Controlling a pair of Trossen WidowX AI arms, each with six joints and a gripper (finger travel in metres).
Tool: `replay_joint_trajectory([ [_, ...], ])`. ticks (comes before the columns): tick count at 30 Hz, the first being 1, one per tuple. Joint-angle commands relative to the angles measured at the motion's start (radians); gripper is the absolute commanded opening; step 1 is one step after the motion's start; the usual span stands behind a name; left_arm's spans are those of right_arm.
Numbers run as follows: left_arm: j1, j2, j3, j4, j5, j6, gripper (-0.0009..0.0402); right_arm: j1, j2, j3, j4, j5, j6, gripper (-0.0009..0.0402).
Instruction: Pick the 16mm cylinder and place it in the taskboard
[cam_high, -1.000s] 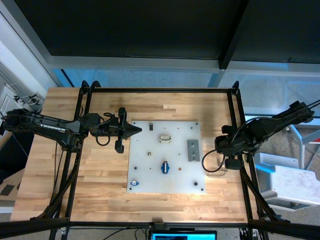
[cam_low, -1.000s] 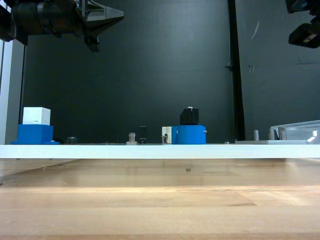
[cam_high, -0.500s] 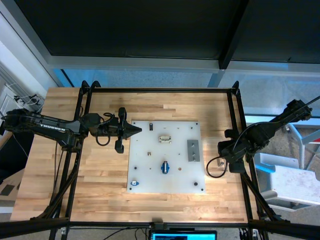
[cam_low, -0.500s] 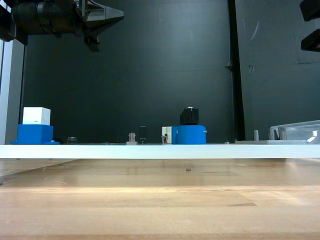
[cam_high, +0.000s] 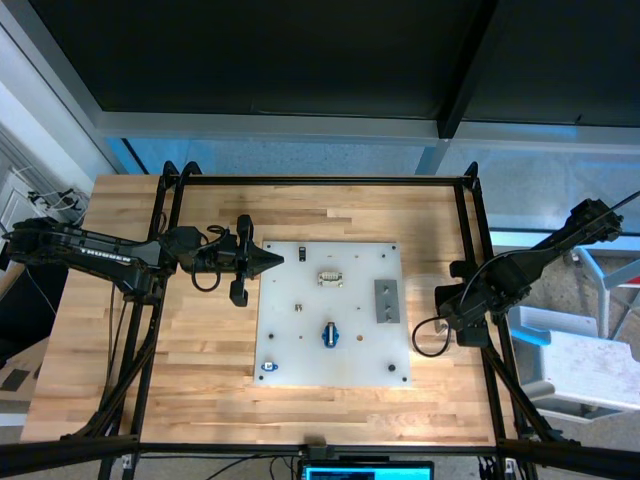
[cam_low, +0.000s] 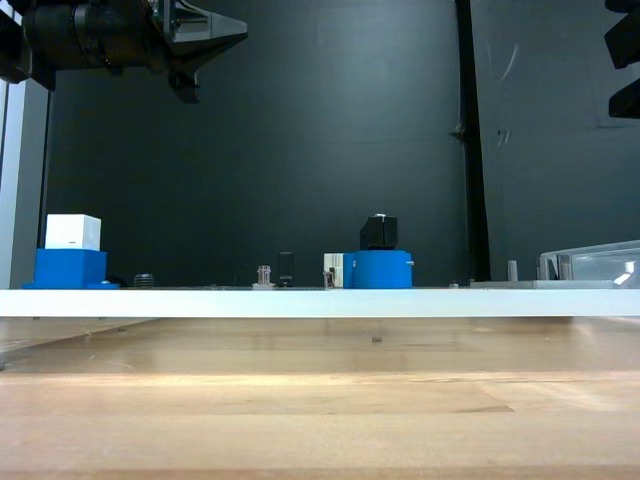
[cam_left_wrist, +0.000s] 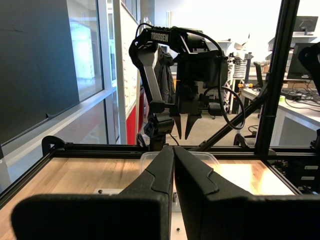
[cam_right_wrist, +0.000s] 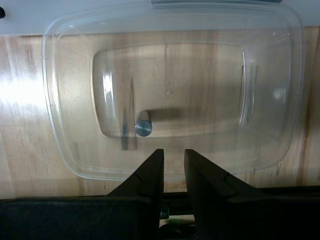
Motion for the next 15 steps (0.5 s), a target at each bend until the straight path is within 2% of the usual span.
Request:
replay_joint_trajectory([
  [1,0.0,0.0,0.0,0.0,0.0,0.0,0.0,0.003,0.001,0.0,0.003,0.0,0.0,0.0071],
  [6,0.0,0.0,0.0,0.0,0.0,0.0,0.0,0.008,0.03,0.0,0.017,-0.002,-0.002,0.0107],
  [15,0.0,0.0,0.0,0.0,0.0,0.0,0.0,0.035,0.067,-0.001,0.023,0.001,0.0,0.0211],
])
